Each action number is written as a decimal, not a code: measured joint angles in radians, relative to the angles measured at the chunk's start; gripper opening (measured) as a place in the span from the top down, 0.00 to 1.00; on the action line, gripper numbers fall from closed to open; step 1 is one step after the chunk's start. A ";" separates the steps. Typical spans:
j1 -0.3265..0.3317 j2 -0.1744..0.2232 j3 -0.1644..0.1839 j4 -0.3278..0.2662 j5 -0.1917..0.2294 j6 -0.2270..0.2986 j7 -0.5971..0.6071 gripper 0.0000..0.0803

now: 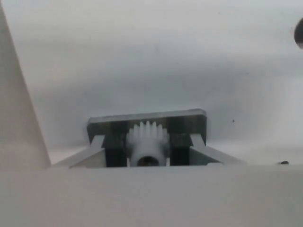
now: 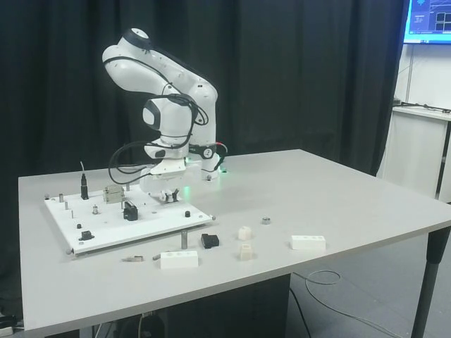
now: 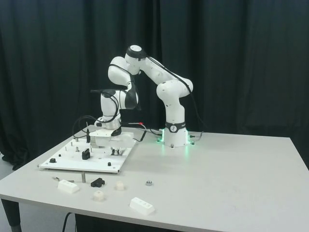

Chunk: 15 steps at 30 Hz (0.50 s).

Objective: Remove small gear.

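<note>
In the wrist view a small white gear [image 1: 147,141] with a centre hole sits between my two black fingers [image 1: 116,147], which press against it on both sides. My gripper [image 1: 147,147] is shut on the gear. In the room views the gripper [image 2: 169,195] [image 3: 116,151] hangs low over the back right part of the white assembly board [image 2: 106,229] [image 3: 96,163]. From those views the gear itself is too small to make out, and I cannot tell whether it touches the board.
The board carries pegs and black parts [image 2: 130,211]. In front of it on the grey table lie a white block [image 2: 178,259], a black part [image 2: 209,241], two small white pieces [image 2: 244,251], a small round part [image 2: 266,220] and another white block [image 2: 308,242].
</note>
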 joint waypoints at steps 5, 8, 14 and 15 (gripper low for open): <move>0.000 0.000 0.007 -0.001 0.001 -0.009 0.010 0.76; 0.000 0.000 0.011 -0.001 0.001 -0.014 0.002 0.76; 0.000 0.000 0.023 -0.002 0.001 -0.028 -0.027 0.76; 0.000 0.000 0.025 -0.003 0.001 -0.030 -0.027 0.76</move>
